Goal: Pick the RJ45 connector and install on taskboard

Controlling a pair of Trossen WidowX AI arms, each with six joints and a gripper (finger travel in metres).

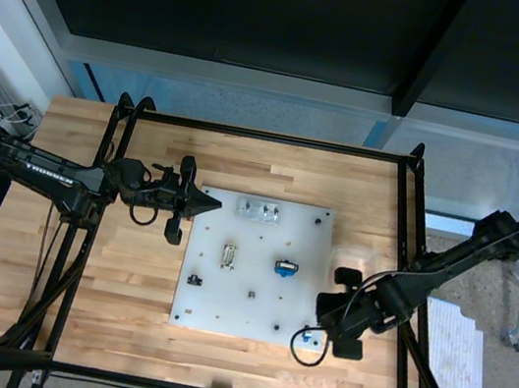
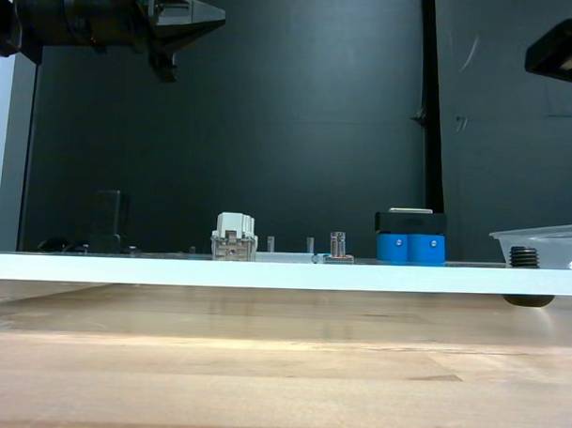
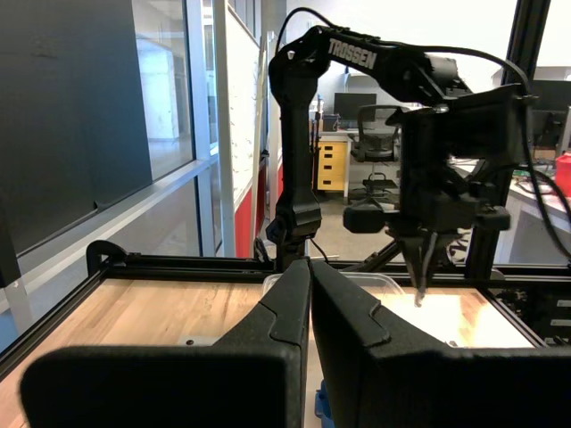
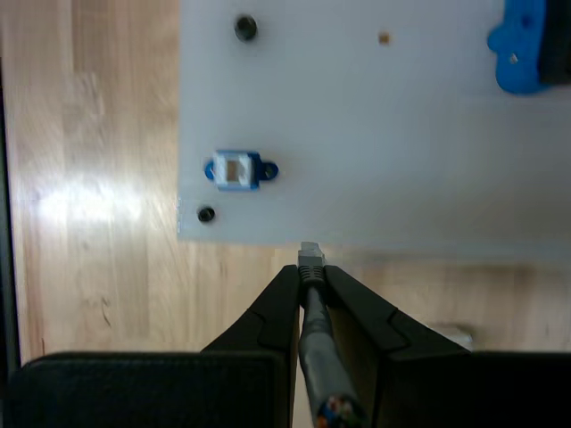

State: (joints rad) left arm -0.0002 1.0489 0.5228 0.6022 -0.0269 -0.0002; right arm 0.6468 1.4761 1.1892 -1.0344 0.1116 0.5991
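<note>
At left, high over taskboard (image 1: pixel 232 299) left edge: left gripper (image 1: pixel 210 204), jaws pressed together, holding nothing. At right, above board's near right corner: right gripper (image 4: pixel 310 275) pointing down, jaws pinching RJ45 connector (image 4: pixel 310 253) with cable stub, near blue jack (image 4: pixel 239 169).

Black left gripper (image 3: pixel 310 267), black right gripper (image 4: pixel 310 272) — white taskboard (image 1: pixel 246 274), blue socket (image 4: pixel 239 169), whitish RJ45 connector (image 4: pixel 310 251).
</note>
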